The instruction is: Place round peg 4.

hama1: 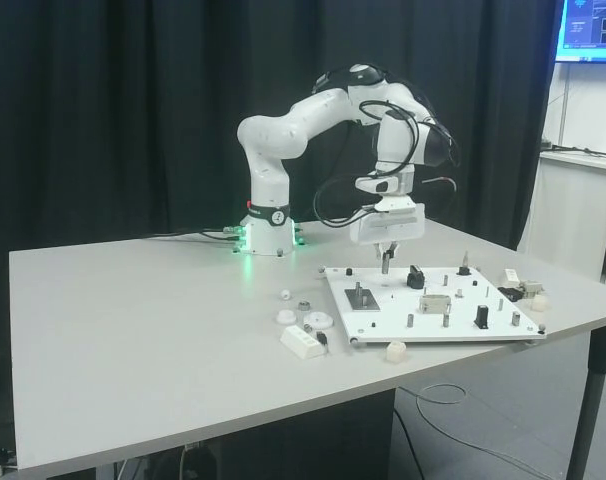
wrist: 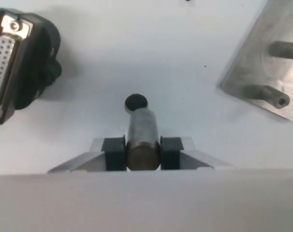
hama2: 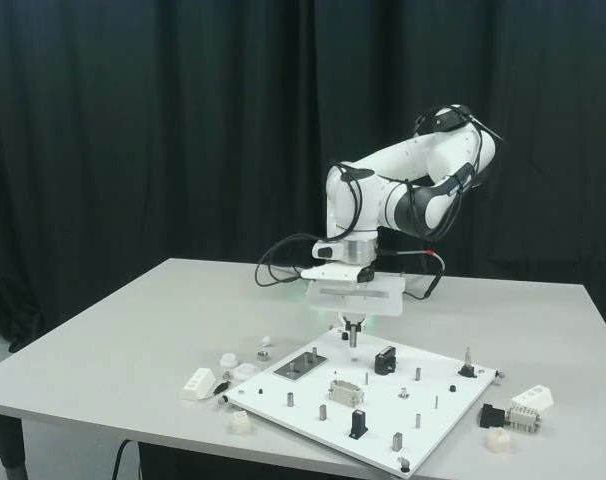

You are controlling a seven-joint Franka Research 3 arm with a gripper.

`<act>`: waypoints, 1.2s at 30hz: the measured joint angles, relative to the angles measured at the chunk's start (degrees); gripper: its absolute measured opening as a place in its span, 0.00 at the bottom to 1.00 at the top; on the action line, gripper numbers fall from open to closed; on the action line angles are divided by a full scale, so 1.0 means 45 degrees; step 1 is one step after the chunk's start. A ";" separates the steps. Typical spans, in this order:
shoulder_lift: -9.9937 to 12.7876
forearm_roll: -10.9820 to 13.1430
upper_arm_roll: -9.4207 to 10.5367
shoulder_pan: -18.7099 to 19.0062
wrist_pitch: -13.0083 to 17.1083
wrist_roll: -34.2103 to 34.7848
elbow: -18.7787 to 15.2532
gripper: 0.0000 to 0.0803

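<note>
Wrist view, from left to right: a black multi-pin connector (wrist: 16, 65) with a grey metal face of small holes lies on the white board (wrist: 151, 53). Near the middle, the fingers (wrist: 114, 153) hold round peg 4 (wrist: 142, 137), a grey metal cylinder, clamped upright between two black pads, one on each side, both touching it. The peg's upper end sits level with the pads and its shaft reaches down toward the board. Just beyond the peg's lower end is a round black hole (wrist: 136, 101) in the board; whether the tip touches the board cannot be told. Farther right lies a grey metal plate (wrist: 255, 72) carrying two upright metal pins.

From the first room view, the white arm (hama1: 313, 110) bends over the far edge of the board on the grey tabletop (hama1: 133, 320), and the gripper (hama1: 385, 258) points straight down with the peg under it, above the board. Small white parts (hama1: 303, 340) lie on the tabletop, left of the board.
</note>
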 joint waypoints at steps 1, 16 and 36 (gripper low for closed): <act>0.0001 -0.0014 -0.0039 0.0001 -0.0028 0.0000 0.0000 0.18; 0.0001 -0.0025 -0.0160 0.0001 -0.0071 0.0001 0.0003 0.18; 0.0533 0.0295 -0.0359 0.0437 -0.0189 0.1779 0.1169 0.18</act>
